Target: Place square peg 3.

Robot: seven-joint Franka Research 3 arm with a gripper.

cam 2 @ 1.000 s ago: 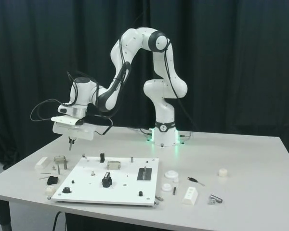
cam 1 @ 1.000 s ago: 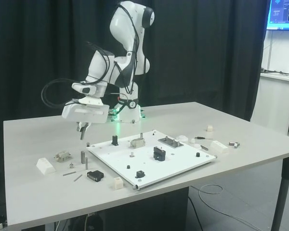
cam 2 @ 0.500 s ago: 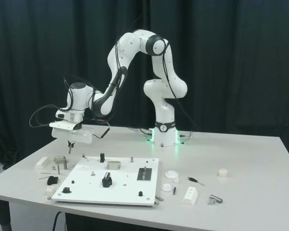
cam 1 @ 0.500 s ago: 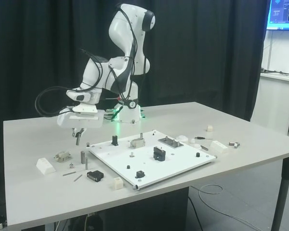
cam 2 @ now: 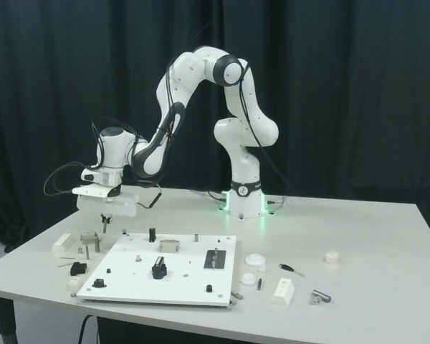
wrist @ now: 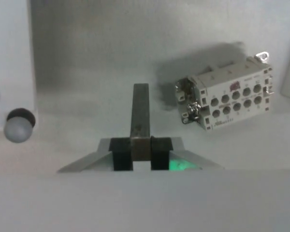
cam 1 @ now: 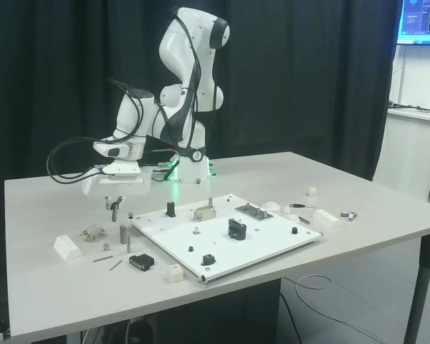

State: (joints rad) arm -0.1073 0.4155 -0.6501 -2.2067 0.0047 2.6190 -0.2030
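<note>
In the wrist view my gripper [wrist: 140, 149] is shut on a grey square peg [wrist: 139, 108], which hangs upright from the black fingers [wrist: 119, 152]. In the first room view the gripper [cam 1: 115, 204] holds the peg [cam 1: 114, 213] above the bare table, just off the white board's [cam 1: 272, 247] left corner. A small multi-pin connector [wrist: 227, 99] lies on the table close beside the peg's tip. The second room view shows the gripper [cam 2: 105, 218] a little above the table, between the connector [cam 2: 89, 237] and the board [cam 2: 186, 287].
Two upright grey pegs [cam 1: 122, 233] stand on the table near the connector [cam 1: 93, 231]. A white block [cam 1: 68, 247], a black part [cam 1: 141, 261] and a white cube [cam 1: 175, 273] lie in front. The board carries several black and grey fittings. A round black knob [wrist: 19, 125] sits on its edge.
The arm has swung left and lower with the peg, away from the board's corner and toward the connector on the table.
</note>
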